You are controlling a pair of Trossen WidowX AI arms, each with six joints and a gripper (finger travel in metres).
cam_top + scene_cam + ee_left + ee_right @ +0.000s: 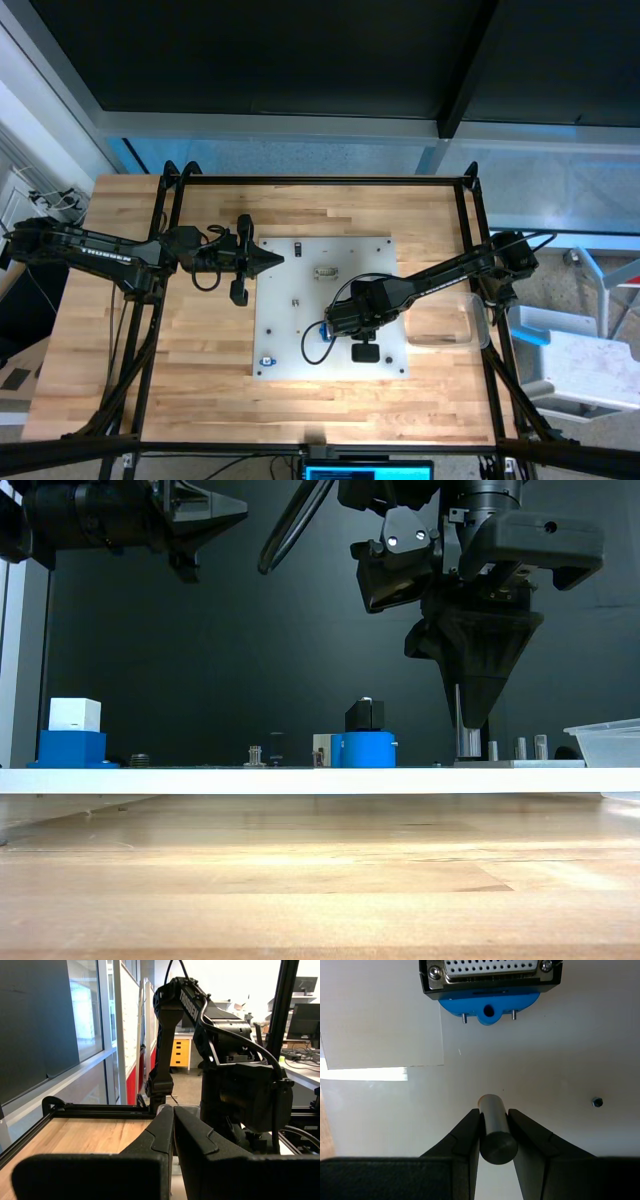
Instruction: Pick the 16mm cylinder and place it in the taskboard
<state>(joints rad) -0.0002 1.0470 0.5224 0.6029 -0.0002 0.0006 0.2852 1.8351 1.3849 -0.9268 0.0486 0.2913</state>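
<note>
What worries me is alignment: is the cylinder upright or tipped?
Upright: the cylinder hangs vertical in the right hand, shut on it over the board; the left hand hovers shut by the board's left edge.

Smooth satin metal cylinder (pixel 495 1135), pinched between the matt black plastic fingers (pixel 462 1140) of the right gripper (pixel 493 1112); below it, glossy white board (pixel 570 1060). Left gripper (pixel 173 1110), equally matt, hangs at the board's edge above the lightly sheened wood table (pixel 120 340).

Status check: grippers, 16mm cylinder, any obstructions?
Right gripper jaws shut on short silvery-grey metal cylinder, upright over flat white taskboard. Left gripper shut, empty, raised at board's left edge. Blue connector fitting nearby, not touching.
</note>
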